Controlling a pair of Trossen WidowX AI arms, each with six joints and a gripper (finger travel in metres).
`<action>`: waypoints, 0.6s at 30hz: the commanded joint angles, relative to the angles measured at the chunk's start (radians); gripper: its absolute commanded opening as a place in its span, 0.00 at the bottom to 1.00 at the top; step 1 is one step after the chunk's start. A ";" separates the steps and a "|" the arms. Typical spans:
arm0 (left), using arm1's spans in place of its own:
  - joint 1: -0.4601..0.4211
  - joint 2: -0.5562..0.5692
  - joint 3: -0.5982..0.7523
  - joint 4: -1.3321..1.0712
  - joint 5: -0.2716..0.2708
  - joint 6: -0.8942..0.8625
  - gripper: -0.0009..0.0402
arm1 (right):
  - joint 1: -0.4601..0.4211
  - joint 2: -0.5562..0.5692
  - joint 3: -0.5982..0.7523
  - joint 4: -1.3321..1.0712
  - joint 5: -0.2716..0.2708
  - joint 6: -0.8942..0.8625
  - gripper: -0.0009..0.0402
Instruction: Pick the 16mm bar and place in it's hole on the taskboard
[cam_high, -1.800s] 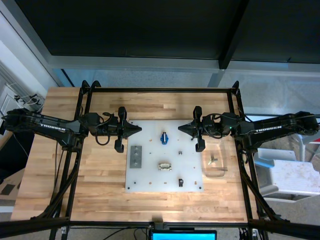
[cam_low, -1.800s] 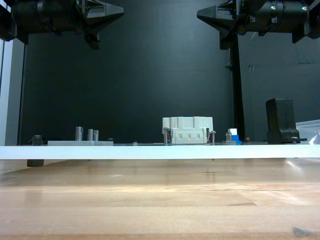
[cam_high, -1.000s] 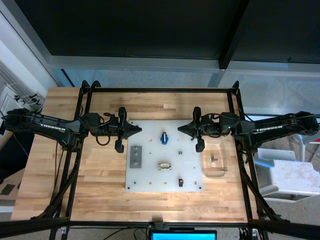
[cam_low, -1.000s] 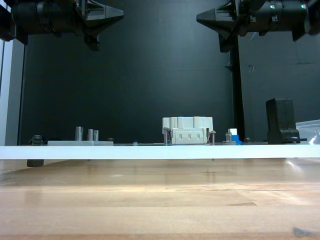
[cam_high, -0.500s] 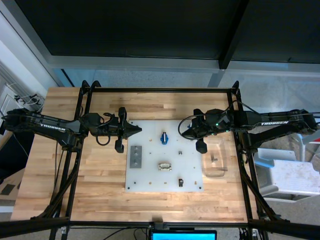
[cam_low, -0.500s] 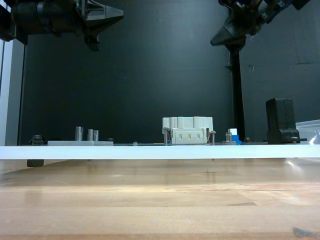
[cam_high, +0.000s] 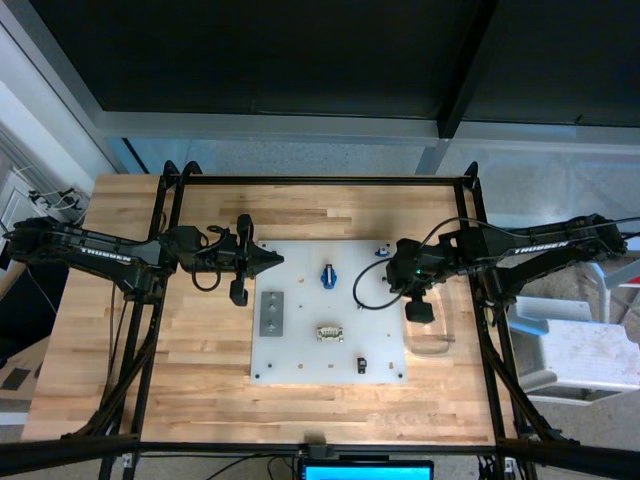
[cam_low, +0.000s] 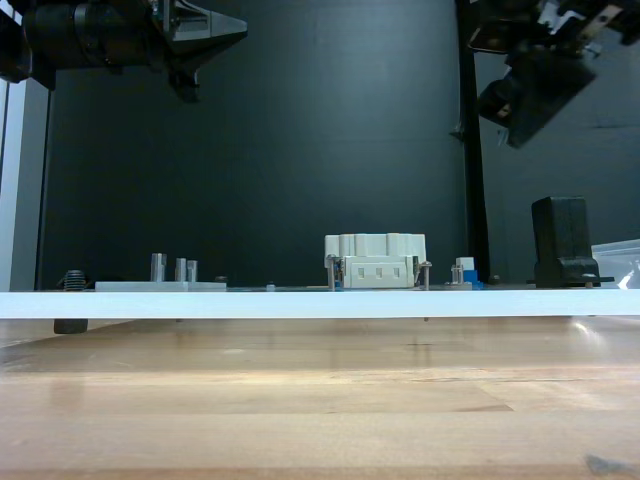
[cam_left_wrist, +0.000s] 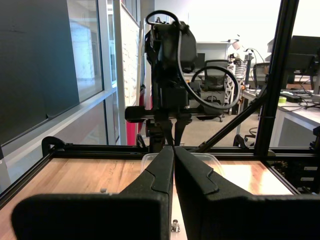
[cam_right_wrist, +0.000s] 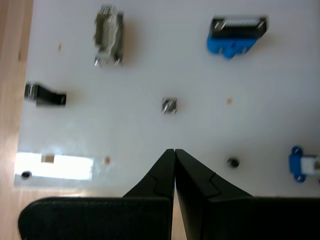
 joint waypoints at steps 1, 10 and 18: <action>0.000 0.000 0.000 0.000 0.000 0.000 0.02 | 0.031 0.003 -0.001 -0.054 0.002 0.014 0.02; 0.000 0.000 0.000 0.000 0.000 0.000 0.02 | 0.095 0.004 -0.001 -0.175 0.003 0.078 0.02; 0.000 0.000 0.000 0.000 0.000 0.000 0.02 | 0.136 0.004 -0.001 -0.229 -0.005 0.089 0.02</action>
